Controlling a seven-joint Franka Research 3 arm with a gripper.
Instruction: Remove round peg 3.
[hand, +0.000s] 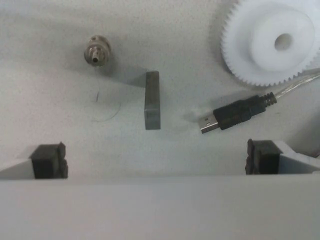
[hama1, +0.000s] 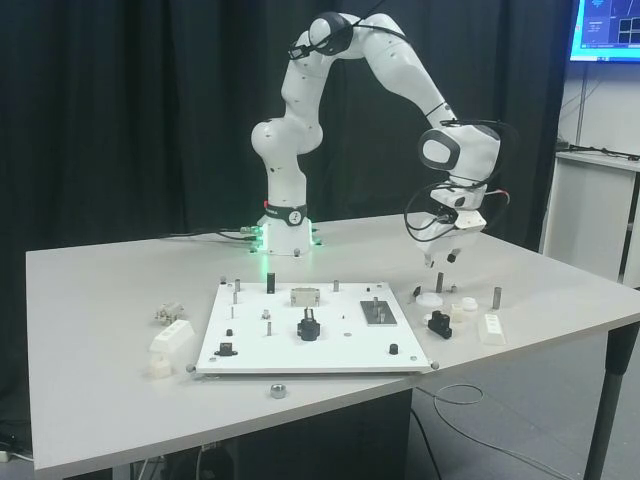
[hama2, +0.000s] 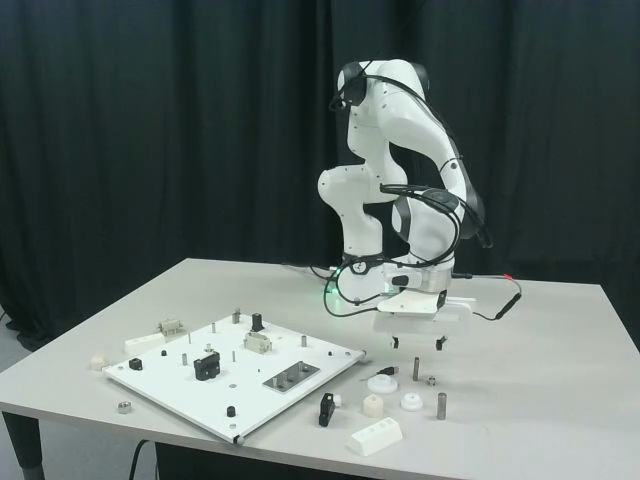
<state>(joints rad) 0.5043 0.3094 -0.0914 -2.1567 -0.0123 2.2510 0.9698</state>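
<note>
A short grey round peg (hand: 152, 100) stands on the bare table right of the white board (hama1: 300, 350), also seen as the peg (hama2: 416, 370) in the second room view. My gripper (hand: 155, 159) hovers above it, open, with nothing between its fingers. From the room cameras the gripper (hama1: 440, 258) (hama2: 418, 343) hangs a little above the table, clear of the peg. Several thin pegs still stand on the board (hama2: 180, 395).
Around the peg lie a white gear (hand: 272, 42), a black USB plug (hand: 235, 112) with its cable, and a small metal connector (hand: 96, 50). A taller grey peg (hama2: 440, 407) and a white block (hama2: 375, 436) sit nearer the table's front edge.
</note>
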